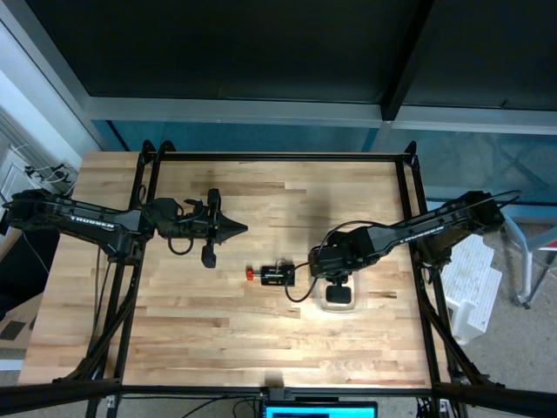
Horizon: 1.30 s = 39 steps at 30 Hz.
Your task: Pick the rca connector and install on the hub
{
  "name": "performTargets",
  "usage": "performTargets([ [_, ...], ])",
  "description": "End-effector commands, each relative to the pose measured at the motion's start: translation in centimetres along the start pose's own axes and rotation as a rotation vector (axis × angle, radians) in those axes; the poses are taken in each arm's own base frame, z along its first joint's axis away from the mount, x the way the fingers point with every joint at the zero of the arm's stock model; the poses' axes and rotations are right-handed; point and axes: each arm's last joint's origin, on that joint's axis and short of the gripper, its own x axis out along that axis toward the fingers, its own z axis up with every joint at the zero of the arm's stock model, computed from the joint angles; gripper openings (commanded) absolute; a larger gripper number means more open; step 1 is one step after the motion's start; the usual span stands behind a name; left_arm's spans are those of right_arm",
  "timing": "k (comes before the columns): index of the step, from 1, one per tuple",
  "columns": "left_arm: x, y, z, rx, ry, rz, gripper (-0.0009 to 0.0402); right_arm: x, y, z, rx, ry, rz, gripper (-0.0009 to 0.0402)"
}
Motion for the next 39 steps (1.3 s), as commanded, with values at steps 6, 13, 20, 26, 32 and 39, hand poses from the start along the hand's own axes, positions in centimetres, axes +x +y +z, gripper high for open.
performTargets([
  [6,0.0,0.0,0.0,0.0,0.0,0.0,0.0,0.4,0.0,1.5,0.008,-0.001,-0.004,0.0052],
  [13,0.0,0.0,0.0,0.0,0.0,0.0,0.0,1.0,0.0,2.9,0.018,0.002,-0.008,0.0091],
  [20,0.0,0.0,0.0,0.0,0.0,0.0,0.0,1.6,0.0,4.7,0.012,-0.001,-0.014,0.013],
  [26,0.0,0.0,0.0,0.0,0.0,0.0,0.0,2.2,0.0,6.3,-0.003,-0.005,-0.017,0.0144],
  [32,0.0,0.0,0.0,0.0,0.0,0.0,0.0,2.3,0.0,6.8,0.0,-0.017,-0.015,0.0145],
  [39,0.0,0.0,0.0,0.0,0.0,0.0,0.0,2.3,0.0,6.8,0.001,-0.015,-0.016,0.0145],
])
